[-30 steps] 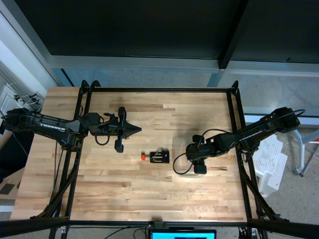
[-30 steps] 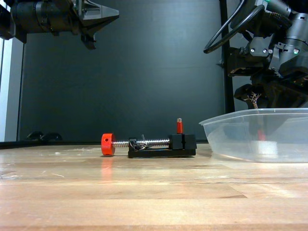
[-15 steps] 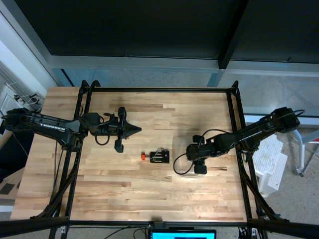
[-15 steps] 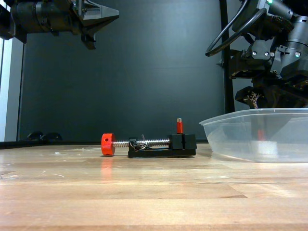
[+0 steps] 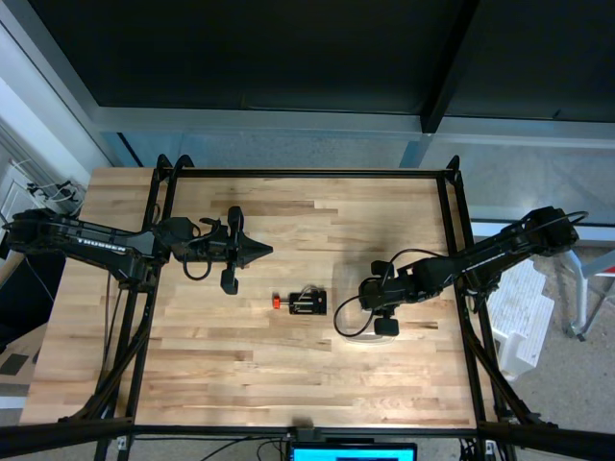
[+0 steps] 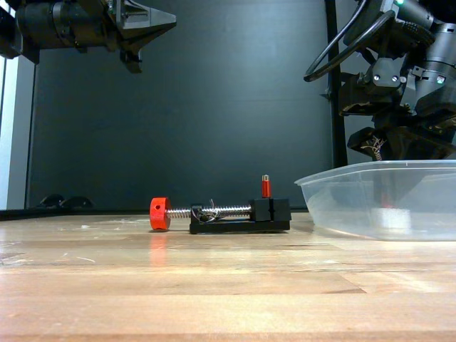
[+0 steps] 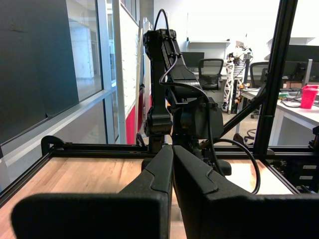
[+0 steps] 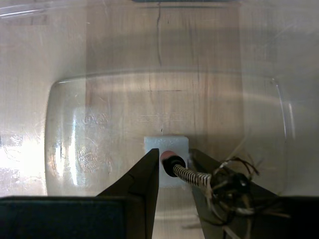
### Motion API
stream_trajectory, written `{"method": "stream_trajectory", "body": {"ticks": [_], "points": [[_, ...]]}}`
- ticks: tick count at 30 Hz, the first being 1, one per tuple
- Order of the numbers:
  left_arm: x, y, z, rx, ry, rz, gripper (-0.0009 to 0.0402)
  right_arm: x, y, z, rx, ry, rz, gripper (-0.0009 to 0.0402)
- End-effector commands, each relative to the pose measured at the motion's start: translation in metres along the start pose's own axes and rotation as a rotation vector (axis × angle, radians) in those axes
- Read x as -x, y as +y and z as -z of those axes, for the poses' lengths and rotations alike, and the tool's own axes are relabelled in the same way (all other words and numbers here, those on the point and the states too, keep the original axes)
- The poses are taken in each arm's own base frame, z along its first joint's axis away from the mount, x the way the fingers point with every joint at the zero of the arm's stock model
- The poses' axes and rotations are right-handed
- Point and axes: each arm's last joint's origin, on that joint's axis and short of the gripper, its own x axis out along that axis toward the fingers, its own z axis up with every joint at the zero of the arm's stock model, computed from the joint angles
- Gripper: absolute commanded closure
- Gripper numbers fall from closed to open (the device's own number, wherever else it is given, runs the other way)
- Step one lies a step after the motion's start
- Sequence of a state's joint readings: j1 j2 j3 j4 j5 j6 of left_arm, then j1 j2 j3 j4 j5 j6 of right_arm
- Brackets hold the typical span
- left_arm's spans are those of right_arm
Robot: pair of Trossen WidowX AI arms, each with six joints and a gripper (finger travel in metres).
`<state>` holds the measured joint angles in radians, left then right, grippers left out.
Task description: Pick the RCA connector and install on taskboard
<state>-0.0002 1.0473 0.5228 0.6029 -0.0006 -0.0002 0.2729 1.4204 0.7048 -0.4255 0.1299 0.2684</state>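
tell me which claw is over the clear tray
The right claw: it hangs over the clear tray, shut on the RCA connector. The left claw, shut and empty, sits high over the table's left side.

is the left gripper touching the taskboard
Apart. The low view shows the left gripper high above the table, the taskboard lying on it far below; the right gripper hangs over the clear tray.

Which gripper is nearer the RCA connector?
Right. The right gripper holds the RCA connector over the clear tray; the left gripper hangs high across the table, beyond the taskboard.
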Motion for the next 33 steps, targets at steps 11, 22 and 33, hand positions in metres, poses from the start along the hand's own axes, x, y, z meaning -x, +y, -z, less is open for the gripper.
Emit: {"method": "stream_trajectory", "body": {"ticks": [11, 22, 33], "points": [[0.0, 0.0, 0.0, 0.0, 0.0, 0.0, 0.0393, 0.0, 0.0, 0.0, -0.001, -0.001, 0.0, 0.0387], [0.0, 0.0, 0.0, 0.0, 0.0, 0.0, 0.0393, 0.005, -0.001, 0.0, -0.002, -0.007, -0.001, 0.0392], [0.0, 0.0, 0.0, 0.0, 0.0, 0.0, 0.0393, 0.031, -0.002, -0.01, 0.013, -0.01, -0.002, 0.0392]]}}
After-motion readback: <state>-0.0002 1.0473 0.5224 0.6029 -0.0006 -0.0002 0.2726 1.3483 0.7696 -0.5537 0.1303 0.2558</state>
